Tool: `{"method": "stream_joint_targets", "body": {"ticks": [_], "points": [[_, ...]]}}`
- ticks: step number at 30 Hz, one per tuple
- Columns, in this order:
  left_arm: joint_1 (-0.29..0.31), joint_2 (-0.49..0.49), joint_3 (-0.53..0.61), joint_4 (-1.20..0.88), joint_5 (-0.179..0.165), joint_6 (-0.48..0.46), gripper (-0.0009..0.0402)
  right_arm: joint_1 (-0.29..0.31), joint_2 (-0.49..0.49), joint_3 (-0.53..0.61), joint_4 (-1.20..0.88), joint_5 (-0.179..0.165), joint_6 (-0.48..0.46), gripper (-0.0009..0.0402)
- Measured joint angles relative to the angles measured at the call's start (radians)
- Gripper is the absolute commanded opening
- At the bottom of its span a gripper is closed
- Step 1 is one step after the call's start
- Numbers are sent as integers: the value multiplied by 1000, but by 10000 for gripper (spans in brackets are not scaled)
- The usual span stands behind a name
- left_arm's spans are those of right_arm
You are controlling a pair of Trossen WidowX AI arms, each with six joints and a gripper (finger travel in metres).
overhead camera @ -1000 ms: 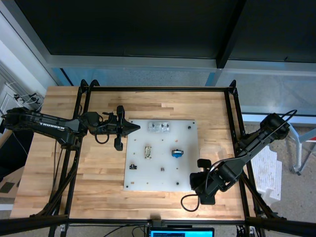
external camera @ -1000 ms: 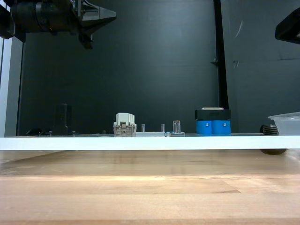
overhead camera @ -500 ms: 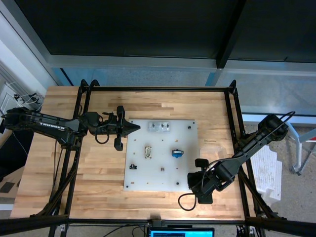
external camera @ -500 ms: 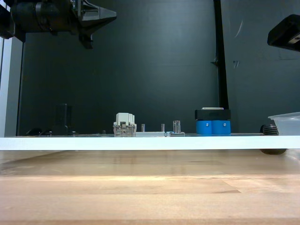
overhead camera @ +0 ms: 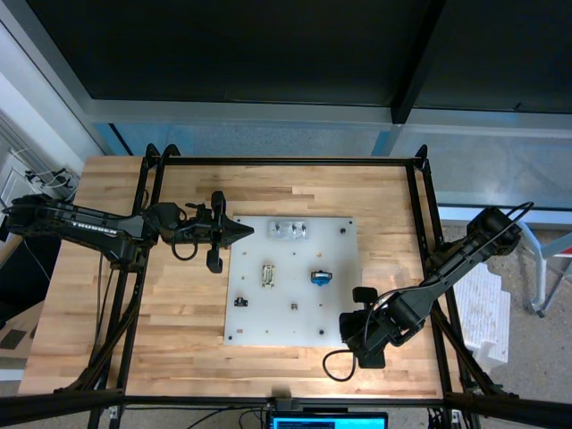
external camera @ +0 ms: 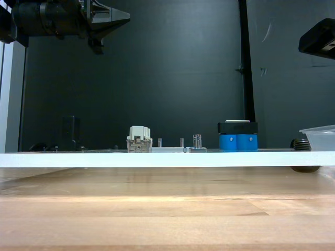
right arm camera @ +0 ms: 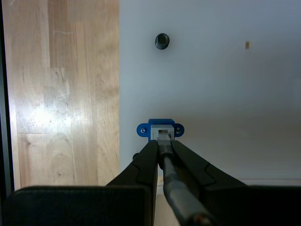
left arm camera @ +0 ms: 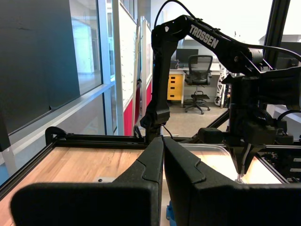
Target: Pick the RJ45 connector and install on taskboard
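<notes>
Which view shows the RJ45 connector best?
Right wrist view: the RJ45 connector shows at the right gripper's fingertips, over the taskboard. High view hides it under that gripper; low and left wrist views don't reveal it. Left gripper hovers at the taskboard's left edge.

The taskboard lay flat at the middle of the desk. On it, a block sat by the far edge, a housing left of centre and a socket fitting right of centre. The left gripper hung raised over the board's far left edge, jaws together. The right gripper hung high over the board's near right corner, with the RJ45 connector pinched between its jaws and pointing at the socket fitting.
</notes>
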Motion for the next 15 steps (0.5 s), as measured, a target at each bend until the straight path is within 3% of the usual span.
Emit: {"method": "stream_joint_targets", "body": {"ticks": [15], "points": [[0, 0, 0, 0, 0, 0, 0, 0, 0, -14, 18, 2, -6, 2]]}}
